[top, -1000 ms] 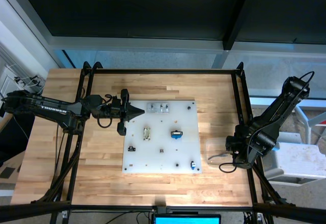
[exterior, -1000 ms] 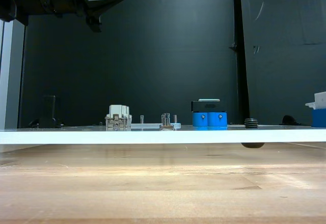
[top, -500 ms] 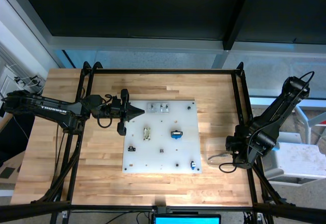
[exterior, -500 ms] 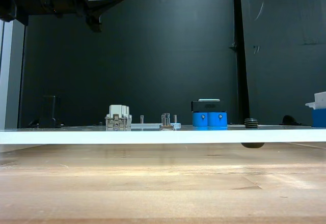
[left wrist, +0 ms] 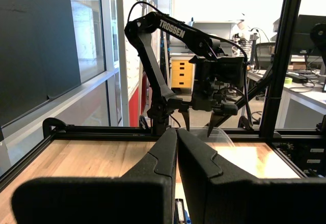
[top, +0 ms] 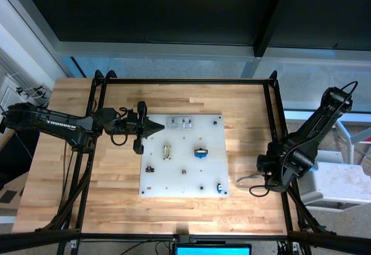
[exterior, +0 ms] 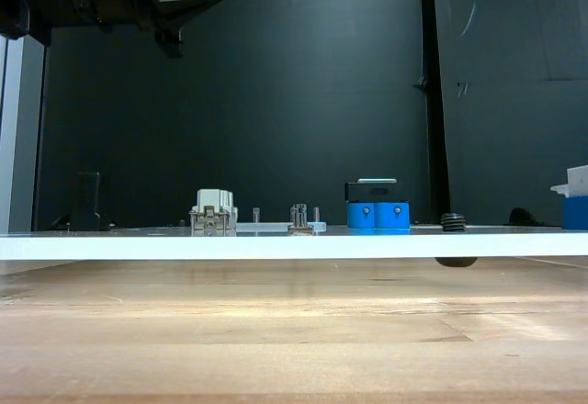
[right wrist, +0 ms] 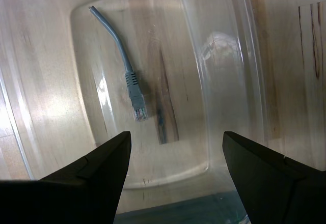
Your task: Remove the rj45 connector and place it in the container
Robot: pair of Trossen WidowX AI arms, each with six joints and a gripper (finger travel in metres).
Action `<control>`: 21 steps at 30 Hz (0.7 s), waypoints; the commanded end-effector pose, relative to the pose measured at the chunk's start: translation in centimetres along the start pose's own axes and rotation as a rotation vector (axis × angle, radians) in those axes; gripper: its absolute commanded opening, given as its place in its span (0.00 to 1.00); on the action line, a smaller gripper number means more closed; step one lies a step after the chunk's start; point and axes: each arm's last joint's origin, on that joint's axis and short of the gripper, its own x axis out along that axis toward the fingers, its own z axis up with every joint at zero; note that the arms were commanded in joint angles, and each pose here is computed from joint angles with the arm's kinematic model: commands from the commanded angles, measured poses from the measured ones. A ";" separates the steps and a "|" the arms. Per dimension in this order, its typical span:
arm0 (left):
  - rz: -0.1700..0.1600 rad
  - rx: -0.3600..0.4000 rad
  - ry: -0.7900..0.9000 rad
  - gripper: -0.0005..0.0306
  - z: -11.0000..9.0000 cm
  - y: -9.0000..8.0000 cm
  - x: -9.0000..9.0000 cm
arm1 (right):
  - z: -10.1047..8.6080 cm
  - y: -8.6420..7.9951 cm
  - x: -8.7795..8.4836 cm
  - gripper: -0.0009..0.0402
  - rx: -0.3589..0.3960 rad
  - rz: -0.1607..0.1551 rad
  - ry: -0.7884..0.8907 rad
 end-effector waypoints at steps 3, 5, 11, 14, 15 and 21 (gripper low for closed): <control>0.000 0.000 0.000 0.02 0.0 0.0 0.0 | 0.0 0.0 0.0 0.63 0.000 0.000 -0.001; 0.000 0.000 0.000 0.02 0.0 0.0 0.0 | 0.0 0.0 0.0 0.63 0.000 0.000 -0.001; 0.000 0.000 0.000 0.02 0.0 0.0 0.0 | 0.0 0.0 0.0 0.63 0.000 0.001 -0.001; 0.000 0.000 0.000 0.02 0.0 0.0 0.0 | 0.0 0.0 0.0 0.63 0.000 0.001 -0.003; 0.000 0.000 0.000 0.02 0.0 0.0 0.0 | 0.0 0.0 0.0 0.63 0.001 0.002 -0.003; 0.000 0.000 0.000 0.02 0.0 0.0 0.0 | 0.2 0.4 0.0 0.63 0.014 0.042 -0.021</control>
